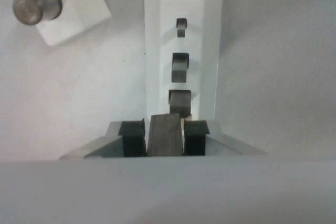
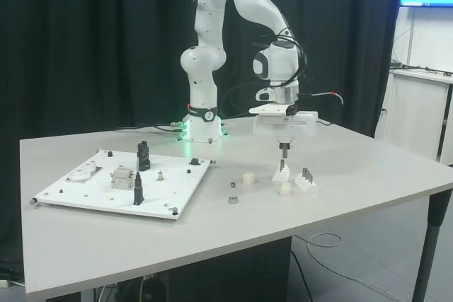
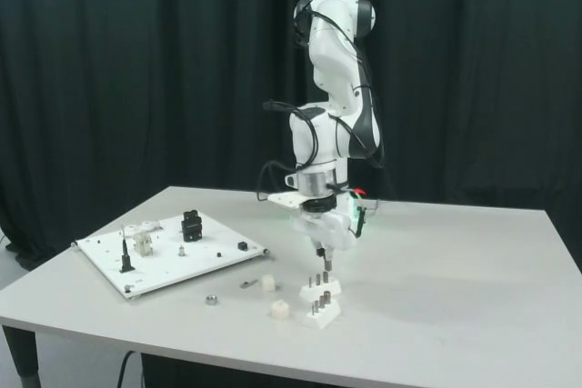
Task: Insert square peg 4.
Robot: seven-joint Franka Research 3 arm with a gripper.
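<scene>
My gripper (image 1: 165, 139) is shut on a grey square peg (image 1: 166, 134), which hangs upright between the black fingers (image 1: 132, 137). Directly below stands a white peg holder (image 1: 210, 51) with three smaller grey square pegs in a row (image 1: 180, 67). In the first room view the gripper (image 2: 284, 144) holds the peg (image 2: 284, 151) a little above the holder (image 2: 282, 173). The second room view shows the same peg (image 3: 324, 256) above the holder (image 3: 322, 290).
A second white holder (image 1: 79, 3) carries round grey pegs (image 1: 37, 6). On the table lie a white assembly board (image 2: 120, 182) with black and grey fixtures, a small white cube (image 2: 248, 179), another white block (image 2: 285, 189) and a nut (image 2: 231, 199).
</scene>
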